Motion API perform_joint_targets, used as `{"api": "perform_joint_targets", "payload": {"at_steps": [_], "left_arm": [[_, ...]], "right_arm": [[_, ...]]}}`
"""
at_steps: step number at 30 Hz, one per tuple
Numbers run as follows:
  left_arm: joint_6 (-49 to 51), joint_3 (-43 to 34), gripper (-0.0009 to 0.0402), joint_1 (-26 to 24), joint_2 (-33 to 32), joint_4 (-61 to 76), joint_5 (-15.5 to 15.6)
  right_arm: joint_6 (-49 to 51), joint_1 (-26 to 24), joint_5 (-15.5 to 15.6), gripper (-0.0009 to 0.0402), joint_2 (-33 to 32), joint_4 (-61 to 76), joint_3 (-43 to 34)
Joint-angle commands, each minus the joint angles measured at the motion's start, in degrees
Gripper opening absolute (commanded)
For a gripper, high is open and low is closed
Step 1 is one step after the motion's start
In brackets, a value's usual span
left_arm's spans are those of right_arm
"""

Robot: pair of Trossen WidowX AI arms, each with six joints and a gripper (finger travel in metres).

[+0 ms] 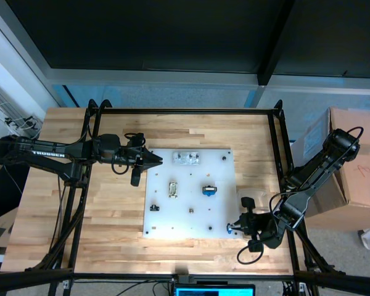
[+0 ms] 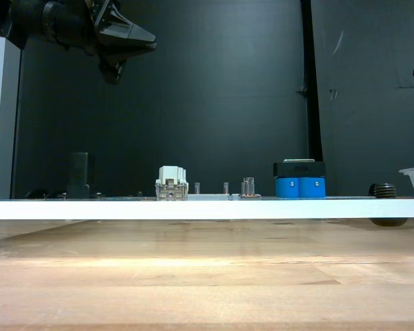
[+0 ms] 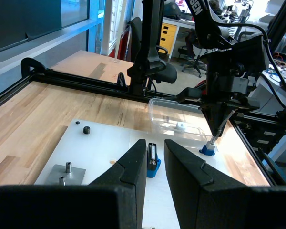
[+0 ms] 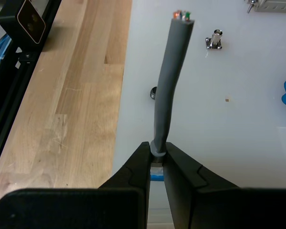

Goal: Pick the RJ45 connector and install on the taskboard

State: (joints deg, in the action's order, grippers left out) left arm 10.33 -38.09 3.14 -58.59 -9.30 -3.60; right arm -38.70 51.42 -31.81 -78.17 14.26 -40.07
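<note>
RJ45 connector (image 4: 157, 168) pinched at its cable end between the closed-in fingers of the right gripper (image 4: 157, 161), grey cable stub (image 4: 168, 86) standing out past the fingertips. Seen from the left wrist, connector tip (image 3: 213, 141) down on a small blue seat (image 3: 208, 150) at the near right corner of the taskboard (image 1: 172, 213); how far in, impossible to tell. Right arm reaching in from the table's right edge, elbow raised beside a cardboard box (image 1: 353, 176), forearm angled down, right gripper (image 1: 240, 226) pointing steeply at that corner. Left arm stretched inward from the left edge, roughly level and raised well above the board in the low view. Left gripper (image 1: 154, 160) hovering over the board's far left edge, fingers (image 3: 133, 162) a narrow gap apart, holding nothing, touching nothing. A blue-and-black part (image 1: 209, 190) at mid-board, between the two grippers.
</note>
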Motion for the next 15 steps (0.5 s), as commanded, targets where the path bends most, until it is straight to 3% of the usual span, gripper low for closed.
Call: {"api": "perform_joint_targets", "payload": {"at_steps": [1,15], "left_arm": [[0.0,0.0,0.0049,0.0,0.0,0.0,0.0],[0.0,0.0,0.0049,0.0,0.0,0.0,0.0]], "right_arm": [[0.2,0.0,-0.1,0.0000,0.0,-0.1,0.2],[1.6,-0.9,0.0,0.0000,-0.3,-1.1,0.2]]}}
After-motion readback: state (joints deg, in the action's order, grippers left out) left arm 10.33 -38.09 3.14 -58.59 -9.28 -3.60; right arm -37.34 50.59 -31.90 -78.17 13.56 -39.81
